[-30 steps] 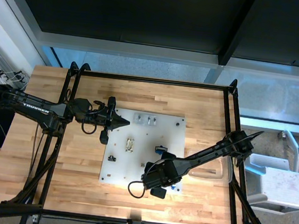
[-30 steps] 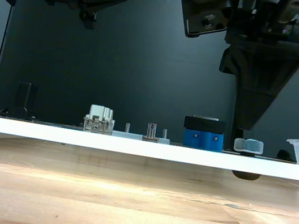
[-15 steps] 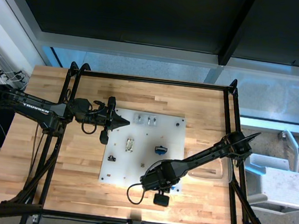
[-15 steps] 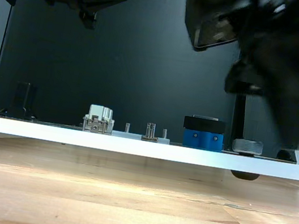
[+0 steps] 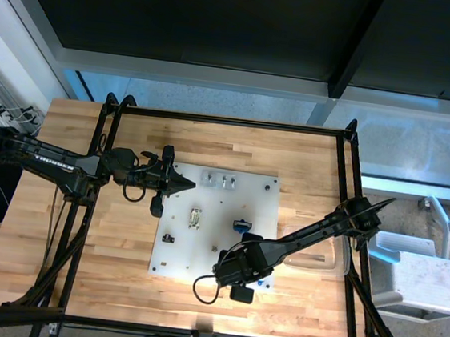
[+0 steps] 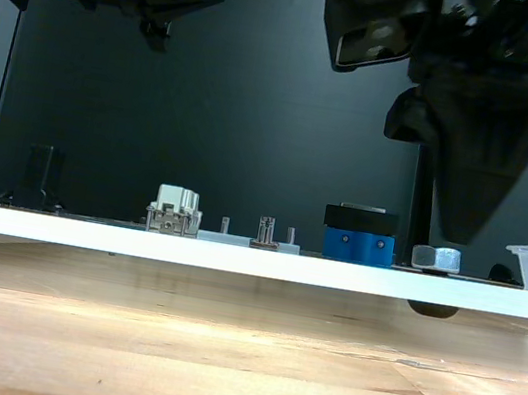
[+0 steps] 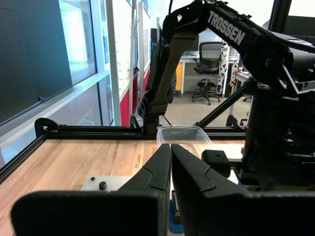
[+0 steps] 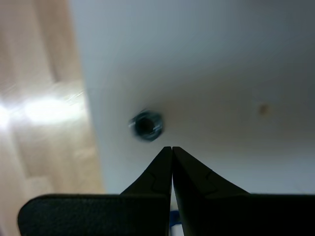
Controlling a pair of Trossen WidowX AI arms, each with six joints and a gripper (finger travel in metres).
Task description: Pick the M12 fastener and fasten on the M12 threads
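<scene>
The small silver M12 fastener [image 6: 437, 258] sits low on the white board [image 5: 175, 248] near its near right edge. No ribs of the M12 threads show under it, so it looks seated on its stud. The nut [image 8: 146, 125] shows a dark centre. My right gripper [image 6: 461, 235] hangs just above it and slightly right, shut and holding nothing, its tips [image 8: 172, 148] clear of the nut. From above, the right arm [image 5: 239, 268] hides nut and stud. My left gripper [image 5: 191, 184] is shut and empty, high over the board's far left edge.
A clear tray [image 5: 316, 262] stands right of the board and shows nothing inside from above. A blue connector [image 6: 359, 239] stands just left of the nut. A pale connector [image 6: 174, 213] and small posts [image 6: 267, 230] stand mid-board.
The right gripper swung out toward the near edge and came back, turning at the wrist; its tip now hangs a little right of where it was. The nut stayed put. The left arm is still.
</scene>
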